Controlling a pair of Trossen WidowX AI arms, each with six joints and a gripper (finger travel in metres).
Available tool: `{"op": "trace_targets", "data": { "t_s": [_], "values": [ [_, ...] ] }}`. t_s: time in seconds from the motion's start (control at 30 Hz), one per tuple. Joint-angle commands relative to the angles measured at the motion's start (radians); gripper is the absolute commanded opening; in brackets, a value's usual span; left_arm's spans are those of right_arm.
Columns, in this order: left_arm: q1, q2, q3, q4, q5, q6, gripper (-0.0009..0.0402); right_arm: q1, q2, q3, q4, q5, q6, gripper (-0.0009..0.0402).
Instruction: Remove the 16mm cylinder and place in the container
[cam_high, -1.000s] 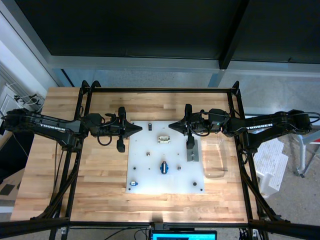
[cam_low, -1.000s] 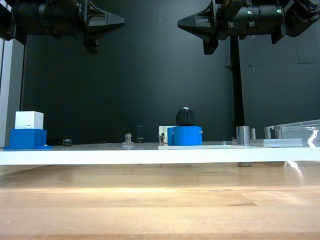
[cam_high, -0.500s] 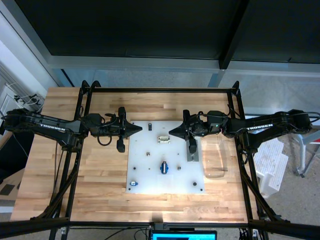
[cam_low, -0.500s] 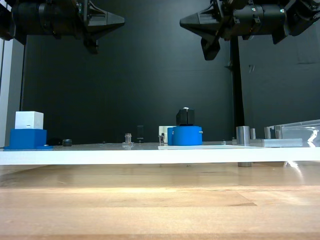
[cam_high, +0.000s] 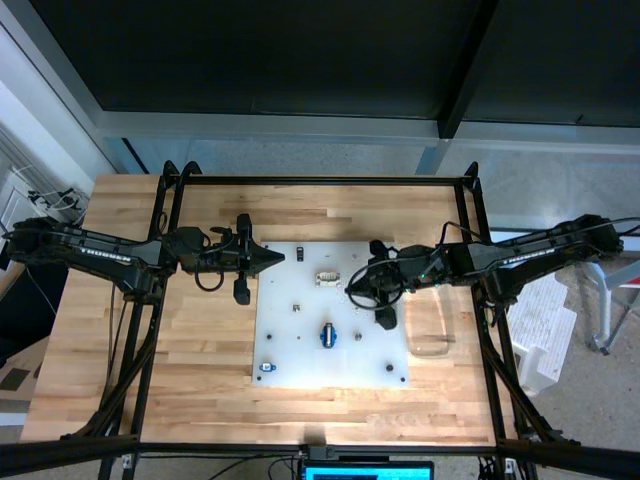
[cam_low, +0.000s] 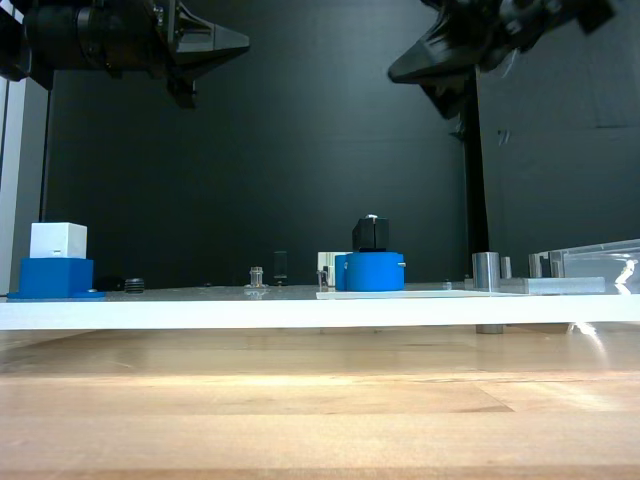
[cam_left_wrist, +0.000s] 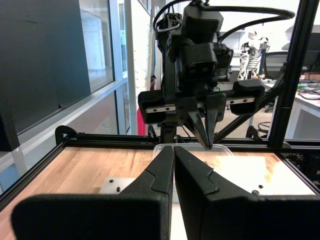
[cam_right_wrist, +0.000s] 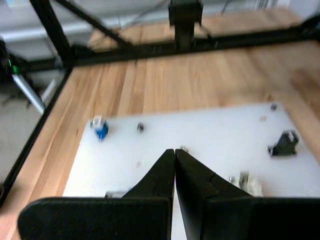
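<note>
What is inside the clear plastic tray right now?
The clear plastic rectangular tray looks empty where visible; its far end is covered by the right arm. The shut right tool hangs above the white square board; the shut left tool hangs by its far left corner.

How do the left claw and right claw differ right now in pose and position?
The left claw lies level, while the right claw tilts nose-down. The left claw hangs by the left edge of the white board; the right claw is over its right half. Both are shut, hold nothing and sit well above the board.
</note>
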Motion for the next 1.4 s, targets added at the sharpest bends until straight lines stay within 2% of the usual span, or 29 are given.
{"op": "trace_targets", "data": {
  "t_s": [0.03, 0.27, 0.57, 0.7, 0.93, 1.1, 1.27, 1.4],
  "values": [
    [0.000, 0.000, 0.000, 0.000, 0.000, 0.000, 0.0000, 0.030, 0.017, 0.069, -0.164, 0.024, 0.034, 0.0000],
    [0.000, 0.000, 0.000, 0.000, 0.000, 0.000, 0.0000, 0.084, 0.128, 0.214, -0.415, 0.024, 0.060, 0.0000],
    [0.000, 0.000, 0.000, 0.000, 0.000, 0.000, 0.0000, 0.119, 0.300, 0.396, -0.652, 0.023, 0.068, 0.0001],
    [0.000, 0.000, 0.000, 0.000, 0.000, 0.000, 0.0000, 0.135, 0.363, 0.471, -0.734, 0.023, 0.069, 0.0015],
    [0.000, 0.000, 0.000, 0.000, 0.000, 0.000, 0.0000, 0.158, 0.474, 0.562, -0.805, 0.024, 0.070, 0.0093],
    [0.000, 0.000, 0.000, 0.000, 0.000, 0.000, 0.0000, 0.176, 0.525, 0.563, -0.806, 0.029, 0.086, 0.0162],
    [0.000, 0.000, 0.000, 0.000, 0.000, 0.000, 0.0000, 0.187, 0.565, 0.563, -0.809, 0.055, 0.089, 0.0217],
    [0.000, 0.000, 0.000, 0.000, 0.000, 0.000, 0.0000, 0.189, 0.588, 0.562, -0.810, 0.077, 0.087, 0.0238]
  ]
}}
